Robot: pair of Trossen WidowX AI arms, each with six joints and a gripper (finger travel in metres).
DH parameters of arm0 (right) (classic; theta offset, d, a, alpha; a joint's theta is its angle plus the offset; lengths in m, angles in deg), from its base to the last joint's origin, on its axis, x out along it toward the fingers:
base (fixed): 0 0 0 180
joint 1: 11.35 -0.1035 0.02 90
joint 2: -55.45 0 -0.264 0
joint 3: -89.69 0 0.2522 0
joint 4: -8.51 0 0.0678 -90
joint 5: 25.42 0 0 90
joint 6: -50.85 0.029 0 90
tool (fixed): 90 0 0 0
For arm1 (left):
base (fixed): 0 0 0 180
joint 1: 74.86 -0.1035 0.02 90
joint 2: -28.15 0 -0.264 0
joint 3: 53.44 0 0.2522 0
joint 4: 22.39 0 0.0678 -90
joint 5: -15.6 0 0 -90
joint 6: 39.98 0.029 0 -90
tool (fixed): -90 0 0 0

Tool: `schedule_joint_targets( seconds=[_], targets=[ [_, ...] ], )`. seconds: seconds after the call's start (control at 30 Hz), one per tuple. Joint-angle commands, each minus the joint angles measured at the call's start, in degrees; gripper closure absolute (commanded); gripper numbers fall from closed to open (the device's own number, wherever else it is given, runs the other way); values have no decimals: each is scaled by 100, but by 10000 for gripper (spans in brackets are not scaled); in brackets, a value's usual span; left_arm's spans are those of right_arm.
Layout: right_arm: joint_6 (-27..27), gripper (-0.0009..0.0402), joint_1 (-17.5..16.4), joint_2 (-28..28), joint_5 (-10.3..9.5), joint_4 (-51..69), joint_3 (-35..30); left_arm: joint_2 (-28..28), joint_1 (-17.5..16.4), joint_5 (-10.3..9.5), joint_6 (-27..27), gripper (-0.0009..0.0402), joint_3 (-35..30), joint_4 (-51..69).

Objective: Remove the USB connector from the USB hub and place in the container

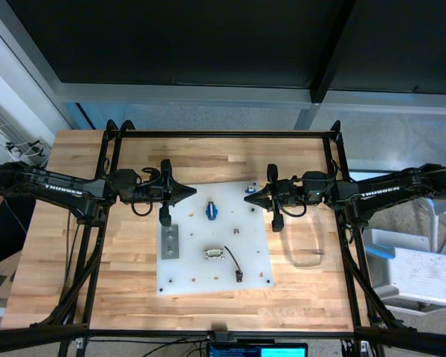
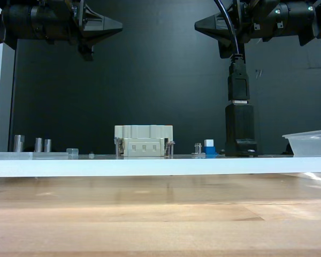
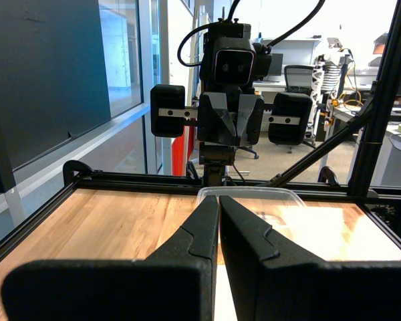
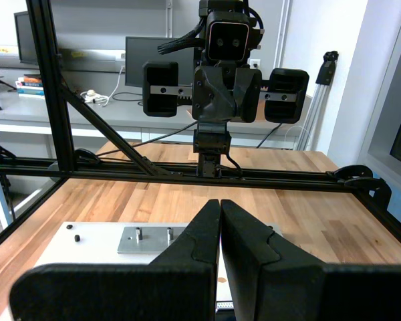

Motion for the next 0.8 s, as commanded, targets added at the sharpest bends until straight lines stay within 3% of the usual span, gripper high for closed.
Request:
schedule_joint_targets(
  seconds=[0.03,0.47,0.8],
  targets=[
    [496,393,0,0,199,-92,0,0,-2,2,0,392,0,-4],
    [664,393,-2,-2,199,122,-162,0,-2,2,2,392,0,-2],
    [1075,393,-98,98,199,3477,-1690,0,-2,2,0,392,0,-4]
  ],
)
